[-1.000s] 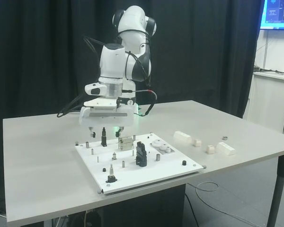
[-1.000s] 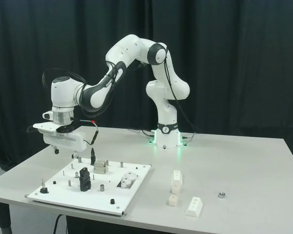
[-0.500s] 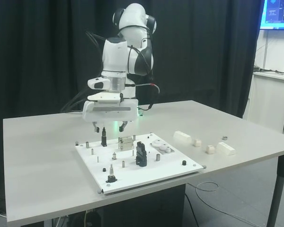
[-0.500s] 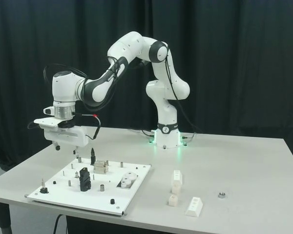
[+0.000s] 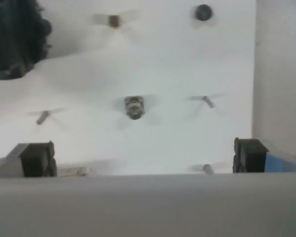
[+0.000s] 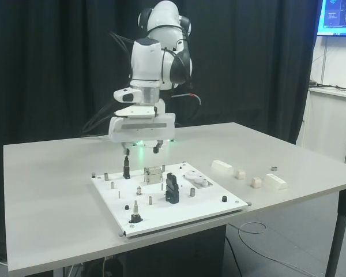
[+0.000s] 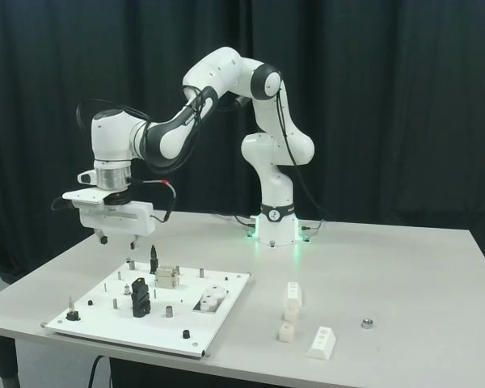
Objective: Pick bolt 4.
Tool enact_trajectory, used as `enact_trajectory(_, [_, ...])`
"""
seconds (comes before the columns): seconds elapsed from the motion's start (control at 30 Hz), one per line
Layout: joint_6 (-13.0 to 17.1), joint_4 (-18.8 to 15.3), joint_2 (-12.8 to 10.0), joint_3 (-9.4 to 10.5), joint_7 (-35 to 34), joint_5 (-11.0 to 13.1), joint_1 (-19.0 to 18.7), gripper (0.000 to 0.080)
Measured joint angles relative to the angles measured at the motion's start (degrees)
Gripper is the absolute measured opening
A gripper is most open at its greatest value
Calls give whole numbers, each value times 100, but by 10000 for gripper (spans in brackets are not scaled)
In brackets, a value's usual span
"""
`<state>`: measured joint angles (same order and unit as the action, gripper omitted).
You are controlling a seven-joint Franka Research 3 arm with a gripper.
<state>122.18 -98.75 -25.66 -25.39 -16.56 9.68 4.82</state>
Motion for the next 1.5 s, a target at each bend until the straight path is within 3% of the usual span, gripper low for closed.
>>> enact_trajectory(0.4, [-312,-214,200,1,-118,244,-404,800])
enact_trajectory(0.67, [-345,-542,394,7,-479,277,-853,800])
enact_trajectory(1.03, [-332,-940,611,26,-1338,285,-1731,800])
enact_trajectory(1.5, [-295,-1247,703,28,-2724,179,-2913,800])
